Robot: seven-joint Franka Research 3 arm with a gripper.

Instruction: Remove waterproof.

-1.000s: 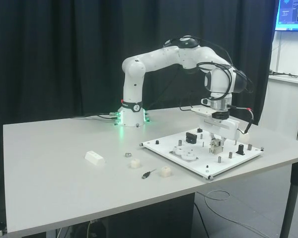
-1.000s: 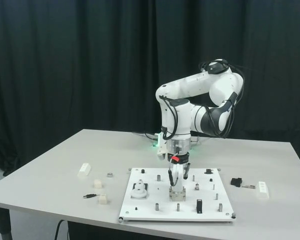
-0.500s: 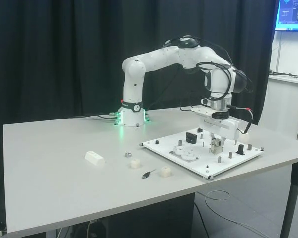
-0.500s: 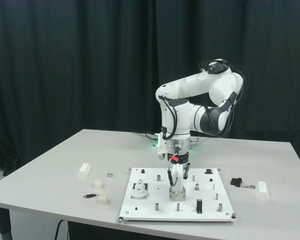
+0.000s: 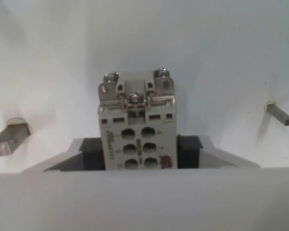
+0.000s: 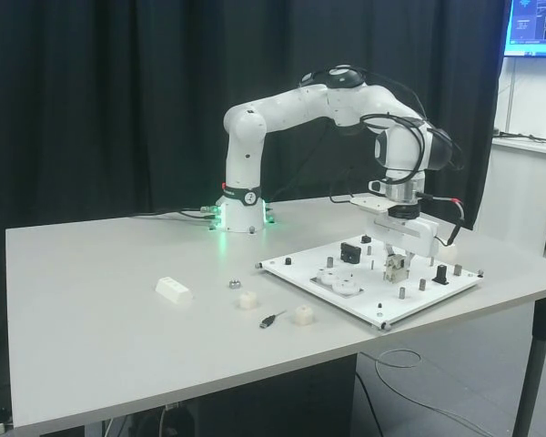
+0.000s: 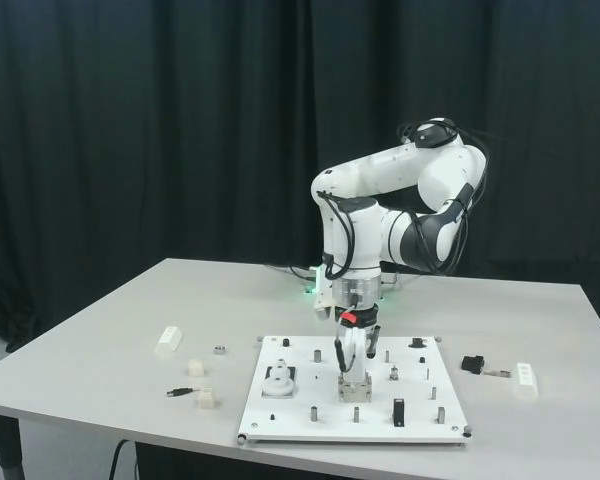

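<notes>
The waterproof connector (image 5: 137, 120) is a grey block with several round holes in its face and screws on its top edge. It stands on the white board (image 7: 280, 415) near the board's middle, also seen as connector (image 6: 397, 269) and connector (image 7: 356, 390). My gripper (image 5: 140, 153) reaches straight down over it, and the black fingers (image 5: 93, 153) press against its two sides. In the room views the gripper (image 6: 397, 257) (image 7: 356, 370) sits low on the connector, which rests in its seat on the board.
Metal pegs (image 5: 279, 114) (image 5: 9, 139) stand on the board either side of the connector, with a white round part (image 7: 278, 381) and a black block (image 7: 399, 410). Off the board lie a white block (image 6: 174, 290), two small cubes (image 6: 247, 299), a small plug (image 6: 270, 320), a black part (image 7: 471, 364) and another white block (image 7: 525, 378).
</notes>
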